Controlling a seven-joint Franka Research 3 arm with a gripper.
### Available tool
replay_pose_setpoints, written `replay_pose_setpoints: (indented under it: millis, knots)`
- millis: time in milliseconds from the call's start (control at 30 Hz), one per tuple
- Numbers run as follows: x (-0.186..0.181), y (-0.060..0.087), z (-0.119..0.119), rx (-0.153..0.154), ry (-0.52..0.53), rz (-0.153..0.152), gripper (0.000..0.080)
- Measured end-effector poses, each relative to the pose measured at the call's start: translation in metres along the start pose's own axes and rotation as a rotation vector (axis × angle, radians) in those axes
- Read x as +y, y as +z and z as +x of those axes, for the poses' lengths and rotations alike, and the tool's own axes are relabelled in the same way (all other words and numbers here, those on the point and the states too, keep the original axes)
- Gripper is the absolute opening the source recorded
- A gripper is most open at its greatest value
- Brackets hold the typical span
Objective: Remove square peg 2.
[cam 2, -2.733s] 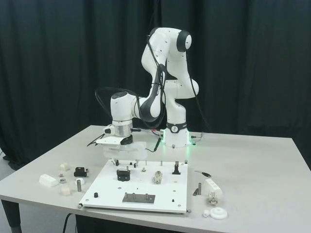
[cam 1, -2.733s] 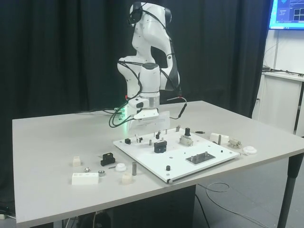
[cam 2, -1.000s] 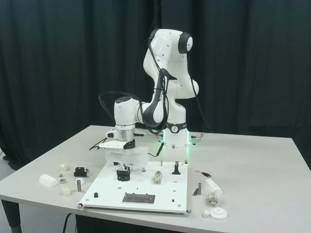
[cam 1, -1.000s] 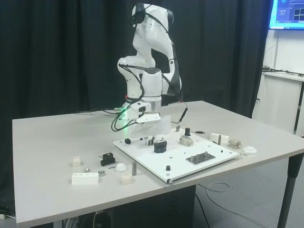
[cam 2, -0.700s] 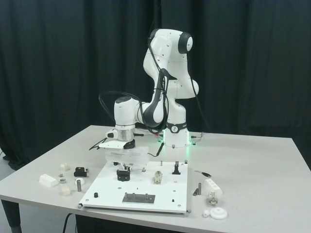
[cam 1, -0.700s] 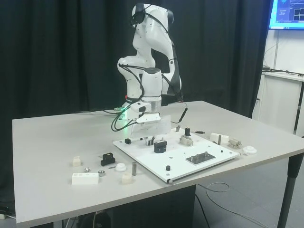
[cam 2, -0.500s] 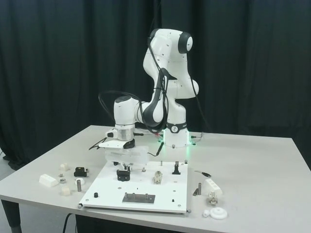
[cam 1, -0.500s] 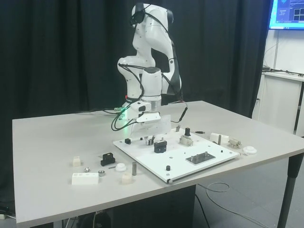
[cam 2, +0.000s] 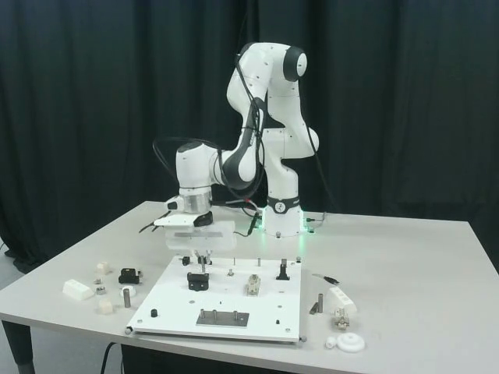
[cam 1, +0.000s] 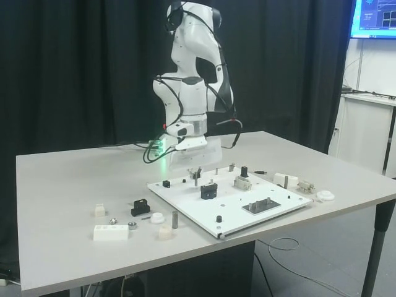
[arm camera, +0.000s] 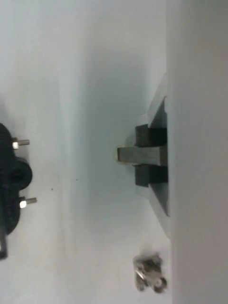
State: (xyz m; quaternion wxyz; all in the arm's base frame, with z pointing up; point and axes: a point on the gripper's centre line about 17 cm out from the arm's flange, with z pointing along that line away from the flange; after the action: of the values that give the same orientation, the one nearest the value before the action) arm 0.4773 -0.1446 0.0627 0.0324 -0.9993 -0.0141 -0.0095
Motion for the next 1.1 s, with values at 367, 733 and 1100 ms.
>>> replay_pose_setpoints:
  millis: [367,733,1100]
  knots:
    - [0.003,-0.029,0.001,-0.001,-0.013,0.025,0.0076]
    - [0.005,-0.028,-0.001,-0.012,0.002,0.014,0.0076]
    - [0.004,-0.016,-0.001,-0.027,0.040,-0.011,0.0076]
